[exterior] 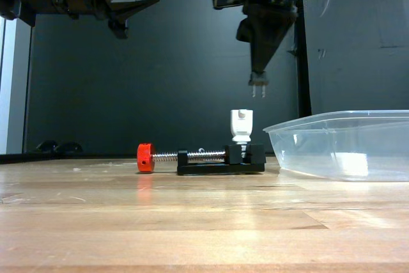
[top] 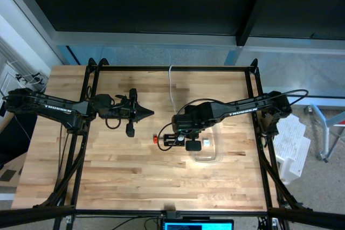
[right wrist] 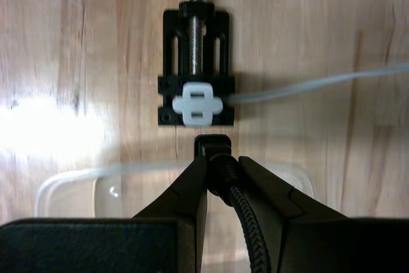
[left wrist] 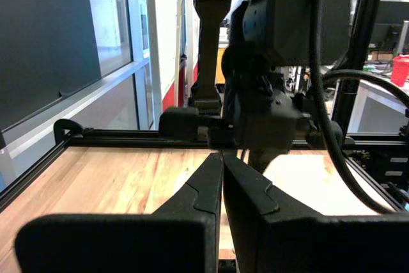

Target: Remove the power plug from the receptacle and place in the container

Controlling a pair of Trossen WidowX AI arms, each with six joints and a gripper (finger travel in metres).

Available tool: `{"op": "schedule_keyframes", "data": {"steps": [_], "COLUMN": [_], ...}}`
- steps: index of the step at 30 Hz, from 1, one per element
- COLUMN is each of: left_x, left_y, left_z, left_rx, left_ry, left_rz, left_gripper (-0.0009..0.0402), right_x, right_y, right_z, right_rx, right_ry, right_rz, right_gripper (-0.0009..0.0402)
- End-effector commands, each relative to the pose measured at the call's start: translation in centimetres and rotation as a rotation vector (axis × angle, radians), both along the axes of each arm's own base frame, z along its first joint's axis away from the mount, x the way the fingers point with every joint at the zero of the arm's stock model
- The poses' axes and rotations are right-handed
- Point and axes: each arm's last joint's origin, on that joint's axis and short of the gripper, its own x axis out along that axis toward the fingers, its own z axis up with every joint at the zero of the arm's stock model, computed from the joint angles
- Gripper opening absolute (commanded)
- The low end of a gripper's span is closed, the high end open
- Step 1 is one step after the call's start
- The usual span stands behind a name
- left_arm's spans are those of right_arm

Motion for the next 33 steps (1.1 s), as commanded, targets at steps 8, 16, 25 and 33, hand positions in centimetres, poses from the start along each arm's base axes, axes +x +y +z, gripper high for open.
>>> {"op": "schedule_keyframes", "data": {"steps": [8, 16, 25, 33], "left_x": [0.0, 0.0, 0.0, 0.0], "left_y": [0.0, 0.0, 0.0, 0.0], "left_z": [0.0, 0.0, 0.0, 0.0], "left_rx": [0.0, 0.0, 0.0, 0.0], "left_ry": [-0.001, -0.001, -0.001, -0.001], "left_rz": [0.0, 0.0, 0.0, 0.0], "left_gripper": [0.0, 0.0, 0.0, 0.0], "right_x": [-4.1, -6.3, -6.8, -6.7], "right_y": [-0.2, -0.3, -0.2, -0.2], "right_z": [-1.8, -4.2, -6.1, -6.1], "right_rx": [-0.016, -0.011, -0.024, -0.037], "right_ry": [0.053, 0.049, 0.036, 0.018], "right_rz": [0.01, -0.004, -0.034, -0.057], "right_gripper": [0.0, 0.0, 0.0006, 0.0079]}}
